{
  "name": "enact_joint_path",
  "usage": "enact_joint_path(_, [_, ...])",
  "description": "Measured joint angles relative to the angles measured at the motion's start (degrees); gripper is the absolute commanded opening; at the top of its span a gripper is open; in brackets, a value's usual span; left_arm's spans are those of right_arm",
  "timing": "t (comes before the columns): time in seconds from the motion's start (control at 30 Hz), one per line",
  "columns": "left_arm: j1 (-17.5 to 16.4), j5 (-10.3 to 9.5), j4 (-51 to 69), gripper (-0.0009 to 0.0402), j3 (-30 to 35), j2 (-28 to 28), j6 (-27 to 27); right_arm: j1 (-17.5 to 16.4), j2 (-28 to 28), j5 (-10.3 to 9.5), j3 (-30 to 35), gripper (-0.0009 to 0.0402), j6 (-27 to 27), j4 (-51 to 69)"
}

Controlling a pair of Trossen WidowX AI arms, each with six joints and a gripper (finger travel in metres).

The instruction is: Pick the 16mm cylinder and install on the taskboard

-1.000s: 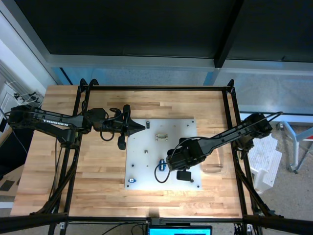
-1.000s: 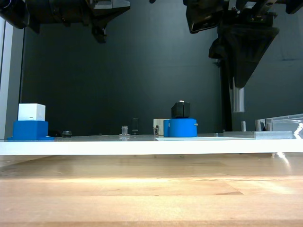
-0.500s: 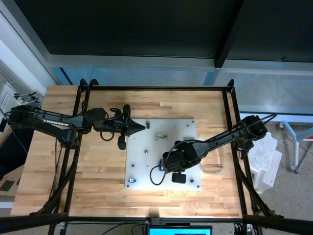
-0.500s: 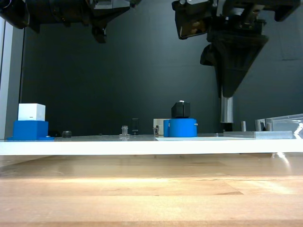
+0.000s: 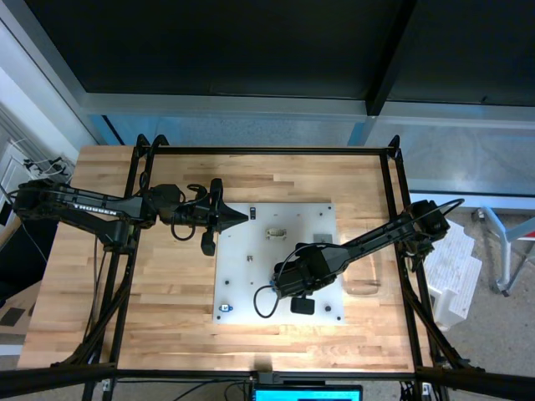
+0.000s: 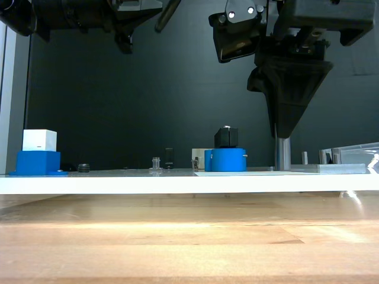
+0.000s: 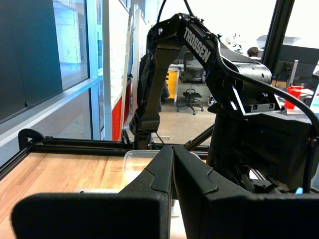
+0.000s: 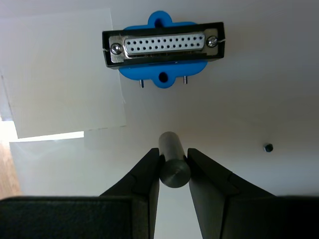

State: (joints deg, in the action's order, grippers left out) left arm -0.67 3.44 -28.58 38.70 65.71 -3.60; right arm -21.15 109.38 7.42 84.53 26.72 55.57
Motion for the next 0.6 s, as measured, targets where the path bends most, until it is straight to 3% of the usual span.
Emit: enact_joint_path(0.6, [0.0, 0.0, 0.0, 0.0, 0.0, 0.0, 0.0, 0.3, 0.9, 0.09, 0.1, 0.0004, 0.0, -2.2])
